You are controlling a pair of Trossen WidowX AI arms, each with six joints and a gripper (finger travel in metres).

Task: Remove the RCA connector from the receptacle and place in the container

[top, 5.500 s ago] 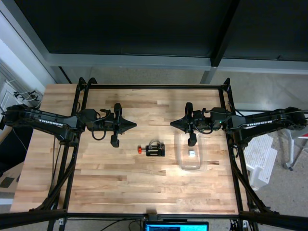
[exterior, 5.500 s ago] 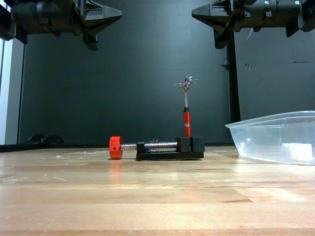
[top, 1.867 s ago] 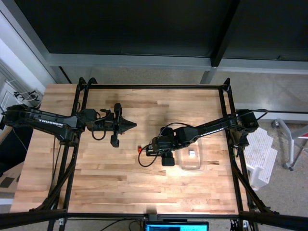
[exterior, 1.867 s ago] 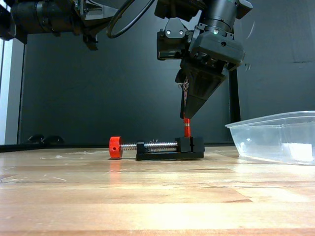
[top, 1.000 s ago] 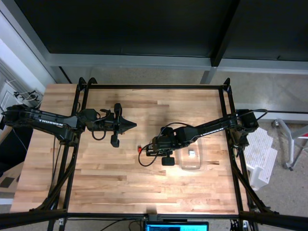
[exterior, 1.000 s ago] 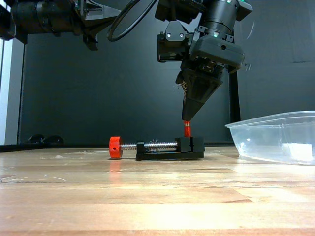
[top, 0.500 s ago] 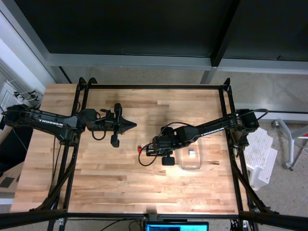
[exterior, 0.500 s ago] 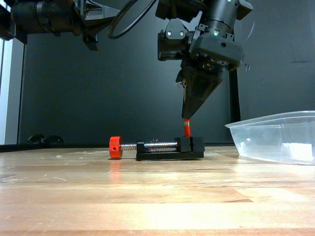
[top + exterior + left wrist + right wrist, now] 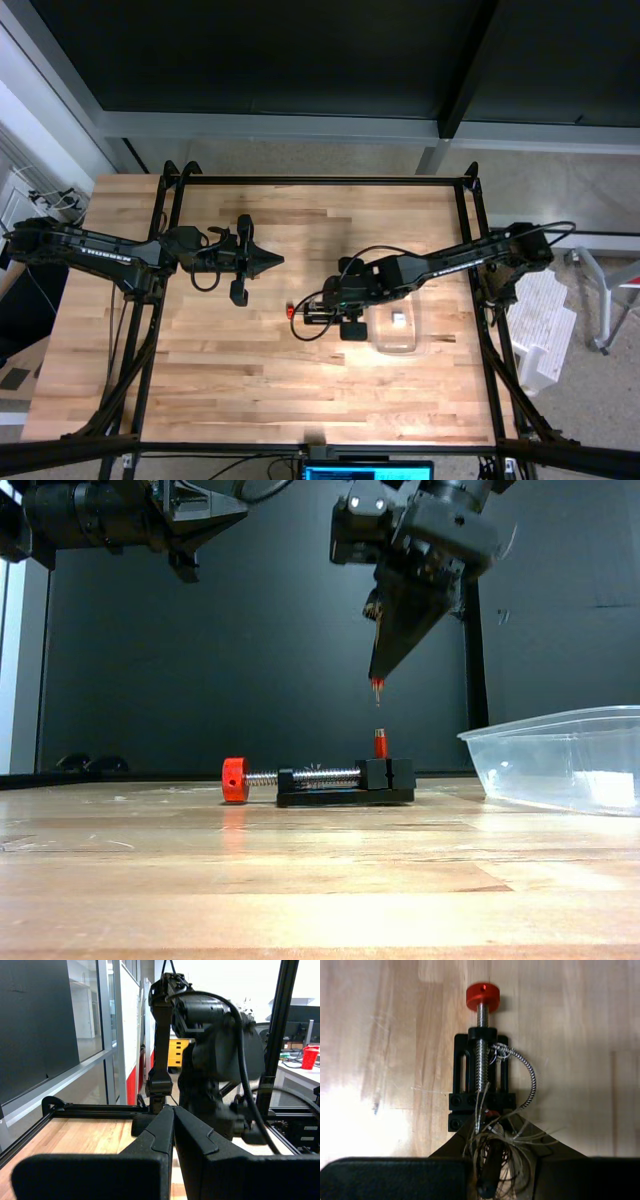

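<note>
Right gripper [image 9: 377,673] holds RCA connector [image 9: 376,688] upright above receptacle [image 9: 345,780]; I see container [image 9: 545,755] rightward. Left gripper [image 9: 232,514]: closed, parked left.

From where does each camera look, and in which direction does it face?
High: above the near edge, facing down and away; left gripper parked over the table's left, right arm reaching mid-table.
Low: table height, near edge, facing level; right gripper holds the connector above the receptacle, container beside.
Left wrist: on the left arm, looking along its shut fingers toward the right arm.
Right wrist: looking down past its fingers at the receptacle.
Shared: low and right wrist show the receptacle.
</note>
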